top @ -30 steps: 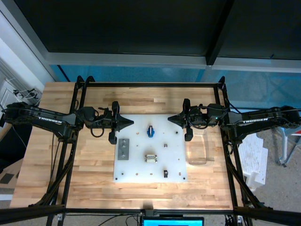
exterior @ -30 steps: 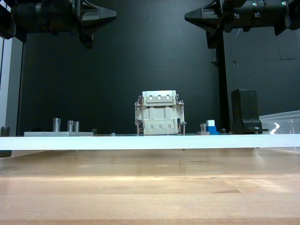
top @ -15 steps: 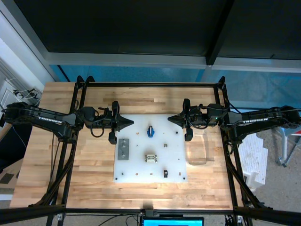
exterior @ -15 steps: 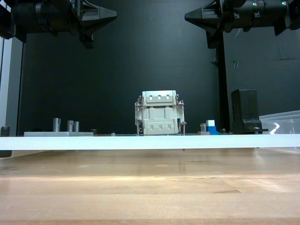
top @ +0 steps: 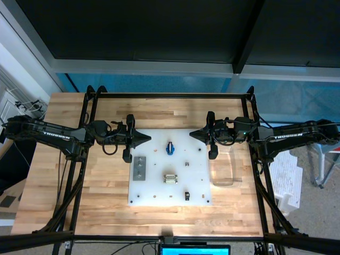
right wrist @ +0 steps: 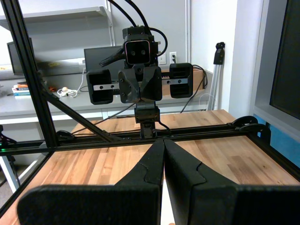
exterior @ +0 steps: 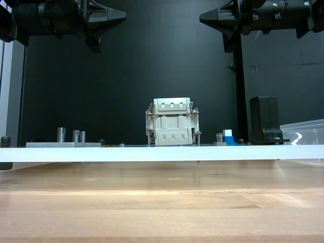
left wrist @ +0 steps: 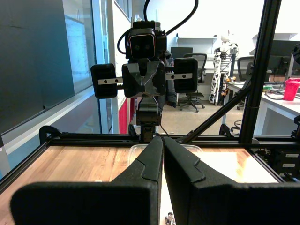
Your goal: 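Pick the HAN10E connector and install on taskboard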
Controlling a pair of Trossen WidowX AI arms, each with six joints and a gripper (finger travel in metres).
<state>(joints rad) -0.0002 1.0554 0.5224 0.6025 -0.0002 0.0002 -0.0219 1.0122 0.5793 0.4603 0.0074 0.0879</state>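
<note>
Two hands clenched, both empty. Left hand high over far-left corner of taskboard; right hand high over far-right corner. Tips face inward.

HAN10E connector upright near taskboard middle, toward near edge, stacked on beige socket. Reads level in low view.

Judgement: pick and insertion done, arms parked.

Next move, if any: seating check. Hand descends over board middle, presses straight down on connector top. Latch state not discernible.

Table — pale planked wood, satin sheen. Taskboard — smooth matt white, plastic-looking. Left gripper and right gripper, over its far corners: matt black plastic.
</note>
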